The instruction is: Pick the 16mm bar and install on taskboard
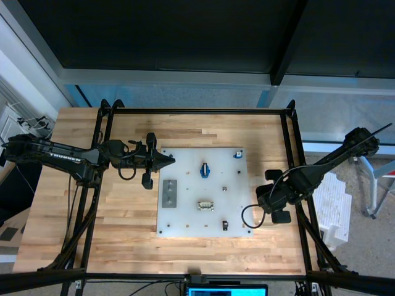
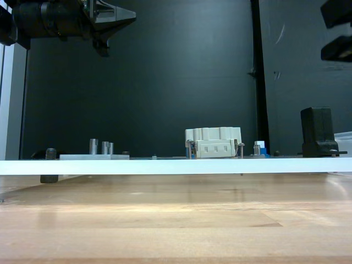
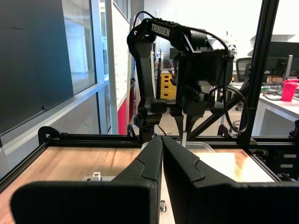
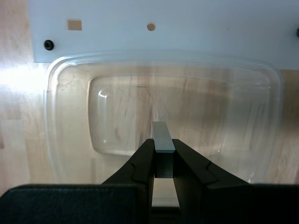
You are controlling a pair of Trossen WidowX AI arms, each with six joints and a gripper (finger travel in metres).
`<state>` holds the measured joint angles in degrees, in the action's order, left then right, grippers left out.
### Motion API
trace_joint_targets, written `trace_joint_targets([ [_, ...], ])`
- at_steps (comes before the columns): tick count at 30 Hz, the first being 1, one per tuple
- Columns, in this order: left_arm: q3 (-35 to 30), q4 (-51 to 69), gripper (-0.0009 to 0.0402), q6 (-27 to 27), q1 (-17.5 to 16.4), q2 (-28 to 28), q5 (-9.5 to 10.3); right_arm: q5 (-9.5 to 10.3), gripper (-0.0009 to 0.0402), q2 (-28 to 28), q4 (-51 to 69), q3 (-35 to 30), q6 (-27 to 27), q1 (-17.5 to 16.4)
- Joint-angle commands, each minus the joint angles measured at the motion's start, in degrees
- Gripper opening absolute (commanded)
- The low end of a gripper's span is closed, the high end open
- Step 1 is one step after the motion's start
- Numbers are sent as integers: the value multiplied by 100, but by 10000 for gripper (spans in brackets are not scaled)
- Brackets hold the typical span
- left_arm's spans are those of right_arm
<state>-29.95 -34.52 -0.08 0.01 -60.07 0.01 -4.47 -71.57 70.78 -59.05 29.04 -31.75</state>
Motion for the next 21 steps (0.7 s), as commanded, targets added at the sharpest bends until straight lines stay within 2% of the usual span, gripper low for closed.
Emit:
trace_joint_targets([
  [1,0,0,0,2,-2,-2,0,-2,0,-2,107,-131,-7,0],
  [5,0,0,0,2,0,-2,0,0,0,0,105,-155,-52,-2],
  [9,0,0,0,2,0,-2,0,4,0,-9,103,-203,-387,-2],
  [12,0,0,0,2,0,-2,0,0,0,-22,96,-297,-979,0],
  [16,0,0,0,2,0,-2,0,2,0,-116,81,-404,-2199,0],
  [21,0,0,0,2,-2,-2,0,0,0,-302,42,-507,-3254,0],
])
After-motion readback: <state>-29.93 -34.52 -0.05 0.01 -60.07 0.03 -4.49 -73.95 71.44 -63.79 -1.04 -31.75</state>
